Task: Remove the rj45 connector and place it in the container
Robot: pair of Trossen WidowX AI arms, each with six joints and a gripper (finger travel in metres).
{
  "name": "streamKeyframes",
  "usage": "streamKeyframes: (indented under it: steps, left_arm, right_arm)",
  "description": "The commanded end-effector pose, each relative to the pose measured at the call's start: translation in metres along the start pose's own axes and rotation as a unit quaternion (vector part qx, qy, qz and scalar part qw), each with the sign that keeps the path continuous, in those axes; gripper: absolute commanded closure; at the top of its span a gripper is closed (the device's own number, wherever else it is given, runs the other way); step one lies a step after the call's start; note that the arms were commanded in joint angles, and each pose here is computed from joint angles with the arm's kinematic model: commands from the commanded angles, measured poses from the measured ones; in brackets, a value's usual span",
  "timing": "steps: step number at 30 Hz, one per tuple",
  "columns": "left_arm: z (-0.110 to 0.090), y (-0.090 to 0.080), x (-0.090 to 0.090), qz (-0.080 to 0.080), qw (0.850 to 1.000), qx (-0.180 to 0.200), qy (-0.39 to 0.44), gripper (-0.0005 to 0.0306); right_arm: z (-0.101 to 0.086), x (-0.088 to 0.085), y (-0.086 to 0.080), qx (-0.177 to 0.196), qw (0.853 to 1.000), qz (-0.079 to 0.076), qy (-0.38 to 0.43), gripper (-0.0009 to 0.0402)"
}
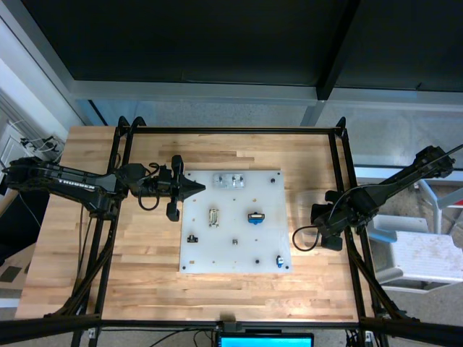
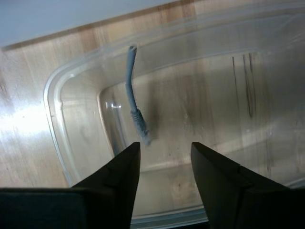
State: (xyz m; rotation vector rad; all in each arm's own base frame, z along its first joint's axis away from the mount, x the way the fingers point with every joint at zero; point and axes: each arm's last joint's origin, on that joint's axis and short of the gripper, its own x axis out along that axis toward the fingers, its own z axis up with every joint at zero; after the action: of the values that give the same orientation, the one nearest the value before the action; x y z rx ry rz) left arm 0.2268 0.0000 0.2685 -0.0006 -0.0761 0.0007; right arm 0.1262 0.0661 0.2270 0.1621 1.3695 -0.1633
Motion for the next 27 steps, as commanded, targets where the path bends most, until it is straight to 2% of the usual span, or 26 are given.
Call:
streamKeyframes:
  steps: [1,11,27]
  left_arm:
    - [0.0001,0.0,0.0,0.0,1.0,0.0,0.0,0.03]
    - [0.0001,0.0,0.0,0.0,1.0,0.0,0.0,0.03]
    - [0.0001,0.0,0.0,0.0,1.0,0.0,0.0,0.03]
  right_arm:
    - [-0.0002,0.0,-0.0001,0.0,1.0,-0.001,0.001,0.0221]
    - [-0.0001,0.0,-0.0001,0.0,1.0,-0.001,0.001,0.0193]
    - [-0.0001,0.0,-0.0001,0.0,1.0,-0.001,0.0,0.0192]
